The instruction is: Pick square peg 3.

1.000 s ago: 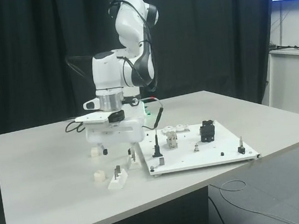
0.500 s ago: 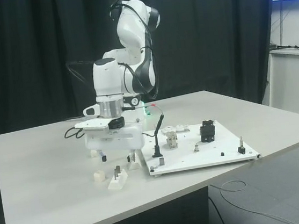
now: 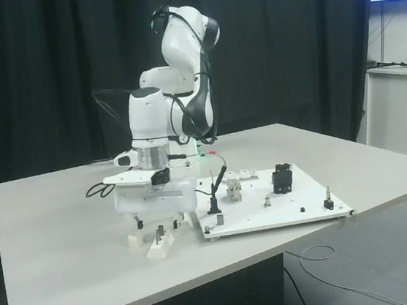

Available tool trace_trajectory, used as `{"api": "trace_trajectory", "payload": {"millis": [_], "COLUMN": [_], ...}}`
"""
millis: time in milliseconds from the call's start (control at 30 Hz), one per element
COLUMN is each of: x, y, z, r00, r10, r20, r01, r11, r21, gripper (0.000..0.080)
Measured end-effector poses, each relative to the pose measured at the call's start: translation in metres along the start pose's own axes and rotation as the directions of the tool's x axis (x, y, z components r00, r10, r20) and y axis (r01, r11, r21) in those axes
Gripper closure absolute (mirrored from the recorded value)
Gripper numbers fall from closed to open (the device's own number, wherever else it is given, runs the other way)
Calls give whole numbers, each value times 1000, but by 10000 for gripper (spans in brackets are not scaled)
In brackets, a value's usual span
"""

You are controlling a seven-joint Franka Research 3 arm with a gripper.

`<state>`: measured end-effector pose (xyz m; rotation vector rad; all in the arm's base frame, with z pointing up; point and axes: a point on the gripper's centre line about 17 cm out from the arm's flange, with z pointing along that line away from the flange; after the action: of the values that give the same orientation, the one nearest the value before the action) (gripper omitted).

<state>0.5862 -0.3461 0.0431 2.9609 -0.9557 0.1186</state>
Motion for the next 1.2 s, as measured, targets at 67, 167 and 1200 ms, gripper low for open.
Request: {"api": "trace_trajectory", "payload": {"millis": [67, 167, 1200], "x": [0, 0, -7], "y": [0, -1, -9], "z": [1, 1, 7], "r00": [1000, 1000, 997], "r10": [-3, -5, 59], "r20": [5, 11, 49], "r01": [3, 5, -60], "r11": [1000, 1000, 998], "r21": [1, 1, 6], "gripper": [3, 3, 504]}}
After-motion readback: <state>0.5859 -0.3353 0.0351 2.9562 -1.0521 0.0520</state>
